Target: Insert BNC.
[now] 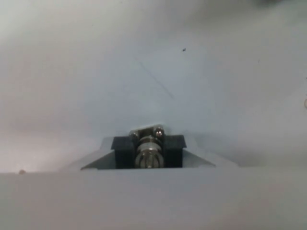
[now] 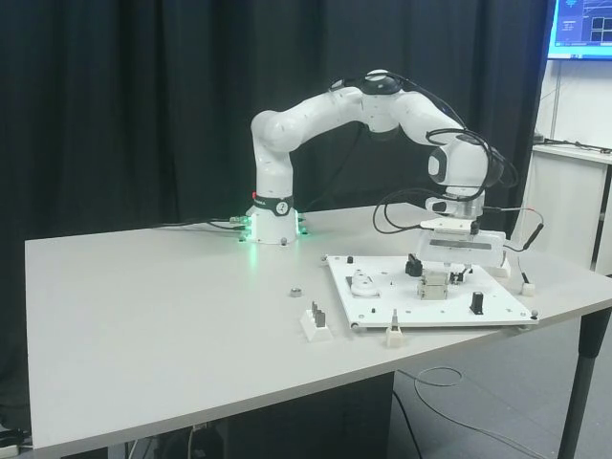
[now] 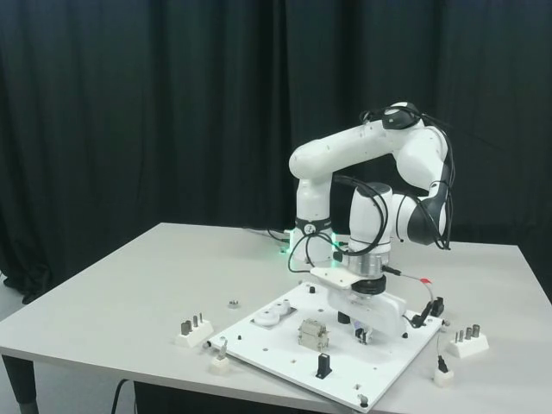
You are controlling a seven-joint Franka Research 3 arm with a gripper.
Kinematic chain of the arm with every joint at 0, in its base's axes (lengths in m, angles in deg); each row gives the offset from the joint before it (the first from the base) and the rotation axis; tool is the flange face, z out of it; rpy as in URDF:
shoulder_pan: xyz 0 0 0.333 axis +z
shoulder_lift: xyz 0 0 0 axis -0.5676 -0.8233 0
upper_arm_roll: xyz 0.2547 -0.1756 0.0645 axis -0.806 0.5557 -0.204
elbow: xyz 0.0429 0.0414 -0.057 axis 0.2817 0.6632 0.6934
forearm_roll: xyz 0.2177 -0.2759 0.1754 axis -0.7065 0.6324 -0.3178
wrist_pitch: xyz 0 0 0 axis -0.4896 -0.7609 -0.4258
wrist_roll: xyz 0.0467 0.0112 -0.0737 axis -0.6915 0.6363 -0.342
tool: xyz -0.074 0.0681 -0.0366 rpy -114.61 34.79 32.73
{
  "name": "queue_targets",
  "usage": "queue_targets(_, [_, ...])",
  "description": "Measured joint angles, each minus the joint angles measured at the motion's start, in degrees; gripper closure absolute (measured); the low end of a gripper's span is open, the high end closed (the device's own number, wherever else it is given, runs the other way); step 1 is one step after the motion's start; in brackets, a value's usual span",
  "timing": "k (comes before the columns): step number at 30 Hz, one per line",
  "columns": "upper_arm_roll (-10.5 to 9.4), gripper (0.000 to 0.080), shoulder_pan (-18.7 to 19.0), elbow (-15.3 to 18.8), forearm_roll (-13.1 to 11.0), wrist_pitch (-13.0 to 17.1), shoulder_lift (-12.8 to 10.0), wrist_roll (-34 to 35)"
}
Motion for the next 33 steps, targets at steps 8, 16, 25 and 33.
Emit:
queue_targets(8, [-0.03, 0.0681, 0.16, 0.13, -0.01, 0.35, 0.00, 3.79])
queue_targets(16, [-0.03, 0.0681, 0.19, 0.14, -0.01, 0.48, 0.01, 8.03])
queue_targets(25, [-0.01, 0.0681, 0.29, 0.28, -0.01, 0.63, 0.00, 12.32])
queue_targets(33, [0.00, 0.0681, 0.67, 0.60, 0.00, 1.17, 0.00, 12.61])
